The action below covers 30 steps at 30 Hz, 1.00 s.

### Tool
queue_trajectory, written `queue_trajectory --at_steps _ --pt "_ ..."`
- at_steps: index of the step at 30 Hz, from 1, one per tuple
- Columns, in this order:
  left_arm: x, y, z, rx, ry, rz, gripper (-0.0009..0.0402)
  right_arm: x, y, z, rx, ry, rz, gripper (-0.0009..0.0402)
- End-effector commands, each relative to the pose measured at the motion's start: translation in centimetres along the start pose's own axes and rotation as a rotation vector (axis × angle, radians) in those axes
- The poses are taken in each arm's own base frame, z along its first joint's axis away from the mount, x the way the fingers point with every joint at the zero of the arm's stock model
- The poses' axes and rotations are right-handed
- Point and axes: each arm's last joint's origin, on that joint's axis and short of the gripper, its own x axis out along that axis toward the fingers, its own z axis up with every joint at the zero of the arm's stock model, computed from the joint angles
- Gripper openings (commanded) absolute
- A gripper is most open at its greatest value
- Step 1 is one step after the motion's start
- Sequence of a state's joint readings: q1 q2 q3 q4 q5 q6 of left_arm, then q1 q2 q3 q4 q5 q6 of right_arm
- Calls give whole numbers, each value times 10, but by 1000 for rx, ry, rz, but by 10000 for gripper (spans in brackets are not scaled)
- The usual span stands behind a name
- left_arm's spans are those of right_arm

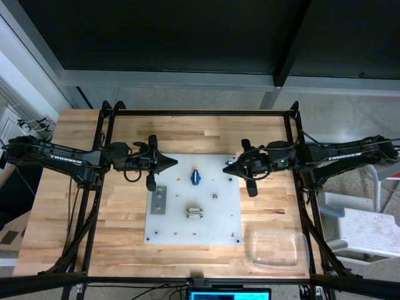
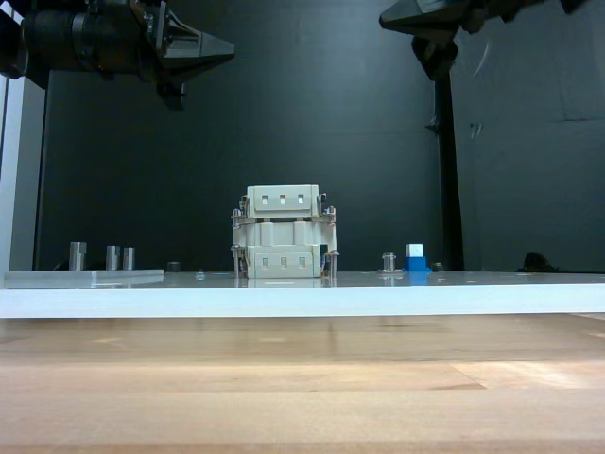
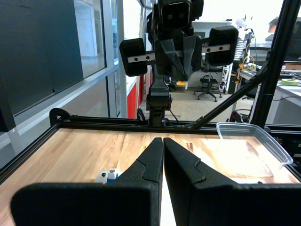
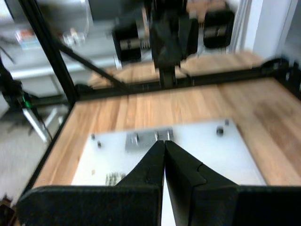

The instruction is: Remove the HAN10-E connector and place it in the container

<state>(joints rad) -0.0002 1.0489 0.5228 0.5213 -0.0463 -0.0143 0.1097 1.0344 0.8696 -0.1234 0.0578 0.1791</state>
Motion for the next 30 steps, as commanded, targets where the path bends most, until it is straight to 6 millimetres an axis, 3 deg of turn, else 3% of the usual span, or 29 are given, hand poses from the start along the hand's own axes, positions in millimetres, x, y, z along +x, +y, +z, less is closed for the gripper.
queue_trajectory --at_steps 1,14,30 --pt "0 0 0 0 0 0 0 10 3 10 -7 118 -19 0" --pt "0 0 0 0 0 0 0 59 26 46 -39 508 -55 0" --pt "0 0 0 0 0 0 0 111 50 80 -76 704 -67 0"
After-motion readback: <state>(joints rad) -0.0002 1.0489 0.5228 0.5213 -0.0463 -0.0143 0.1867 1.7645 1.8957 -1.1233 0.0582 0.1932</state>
